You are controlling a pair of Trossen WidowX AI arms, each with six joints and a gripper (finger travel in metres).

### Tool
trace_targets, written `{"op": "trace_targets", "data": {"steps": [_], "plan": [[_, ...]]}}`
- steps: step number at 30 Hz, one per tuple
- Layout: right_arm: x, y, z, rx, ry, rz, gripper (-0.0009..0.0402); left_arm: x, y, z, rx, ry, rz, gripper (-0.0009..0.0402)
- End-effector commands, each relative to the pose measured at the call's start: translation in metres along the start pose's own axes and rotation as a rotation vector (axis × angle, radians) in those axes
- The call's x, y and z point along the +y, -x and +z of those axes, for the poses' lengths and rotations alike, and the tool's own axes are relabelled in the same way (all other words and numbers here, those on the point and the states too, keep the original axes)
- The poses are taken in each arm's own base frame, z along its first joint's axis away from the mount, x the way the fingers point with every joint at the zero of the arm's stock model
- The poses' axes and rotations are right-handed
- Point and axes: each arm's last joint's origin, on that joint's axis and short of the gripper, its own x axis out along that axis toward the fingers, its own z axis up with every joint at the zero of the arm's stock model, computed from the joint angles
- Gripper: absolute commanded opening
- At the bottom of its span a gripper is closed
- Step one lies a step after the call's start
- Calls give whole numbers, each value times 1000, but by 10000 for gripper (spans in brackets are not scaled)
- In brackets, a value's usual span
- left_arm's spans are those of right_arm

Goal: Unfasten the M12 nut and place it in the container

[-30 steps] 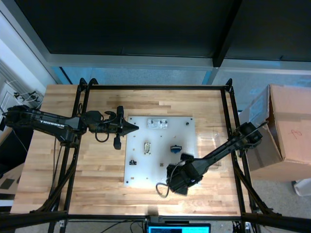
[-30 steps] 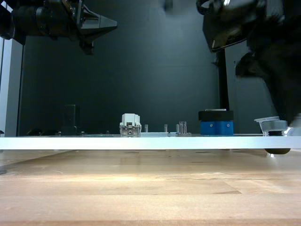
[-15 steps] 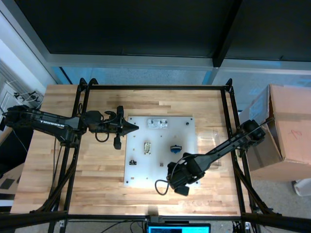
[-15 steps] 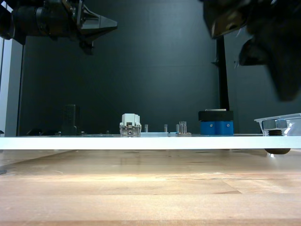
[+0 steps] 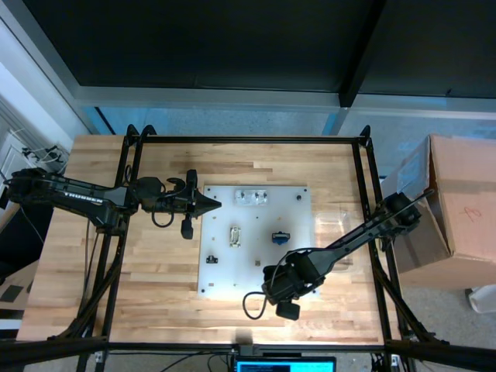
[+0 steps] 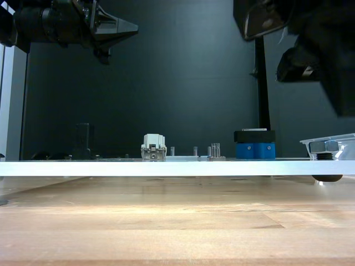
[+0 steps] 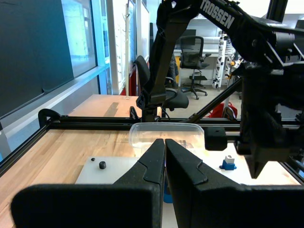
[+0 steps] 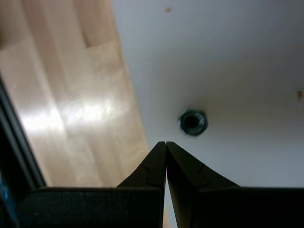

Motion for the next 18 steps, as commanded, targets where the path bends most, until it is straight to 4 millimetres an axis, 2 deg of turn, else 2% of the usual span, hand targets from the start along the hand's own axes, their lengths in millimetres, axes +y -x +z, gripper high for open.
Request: {"op": "trace_targets", "data": {"steps": [1,6,13,18], "plan": [[0,-4,1,-2,-33,-3,0,0,0,0,0,0,0,0],[0,-5,1,-5,-15,2,0,0,0,0,0,0,0,0],[0,-26,1,13,-15,7,0,0,0,0,0,0,0,0],[-2,-27,0,12,-17,-17,0,0,0,0,0,0,0,0]]}}
